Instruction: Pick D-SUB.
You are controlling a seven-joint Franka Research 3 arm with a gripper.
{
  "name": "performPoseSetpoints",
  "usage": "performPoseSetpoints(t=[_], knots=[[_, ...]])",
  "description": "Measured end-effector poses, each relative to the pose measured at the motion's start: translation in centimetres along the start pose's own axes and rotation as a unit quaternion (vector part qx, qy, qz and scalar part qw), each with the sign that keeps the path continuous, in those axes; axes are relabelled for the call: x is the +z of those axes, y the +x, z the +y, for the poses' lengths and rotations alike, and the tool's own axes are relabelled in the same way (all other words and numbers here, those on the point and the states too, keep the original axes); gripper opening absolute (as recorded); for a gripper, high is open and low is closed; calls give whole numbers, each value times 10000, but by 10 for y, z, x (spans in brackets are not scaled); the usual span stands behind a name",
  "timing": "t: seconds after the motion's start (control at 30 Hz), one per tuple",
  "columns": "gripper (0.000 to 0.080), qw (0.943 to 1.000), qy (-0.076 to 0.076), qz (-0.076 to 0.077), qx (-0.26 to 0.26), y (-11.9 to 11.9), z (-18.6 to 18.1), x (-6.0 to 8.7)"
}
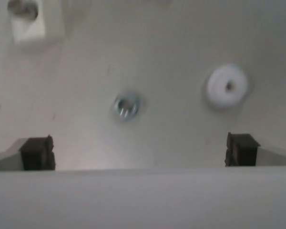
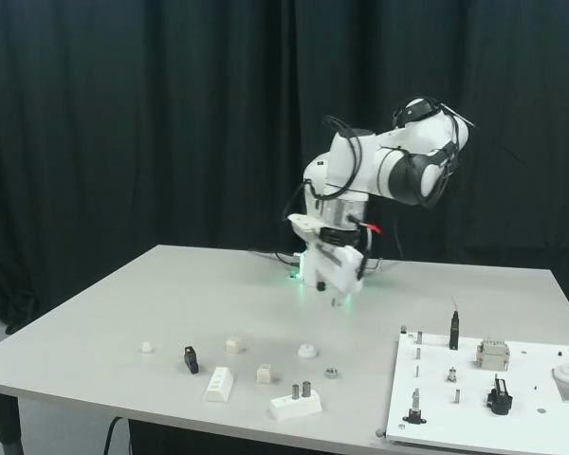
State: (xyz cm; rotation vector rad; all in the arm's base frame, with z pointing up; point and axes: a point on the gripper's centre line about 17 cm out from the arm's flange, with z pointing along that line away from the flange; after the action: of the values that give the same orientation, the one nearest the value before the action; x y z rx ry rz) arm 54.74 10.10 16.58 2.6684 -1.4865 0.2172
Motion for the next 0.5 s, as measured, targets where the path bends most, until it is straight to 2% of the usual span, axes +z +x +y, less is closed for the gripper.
performPoseSetpoints(t=[0.23,0.5], knots=[[800,9998,-3,196,20,49,21,6],[800,9994,-42,323,65,102,51,15]])
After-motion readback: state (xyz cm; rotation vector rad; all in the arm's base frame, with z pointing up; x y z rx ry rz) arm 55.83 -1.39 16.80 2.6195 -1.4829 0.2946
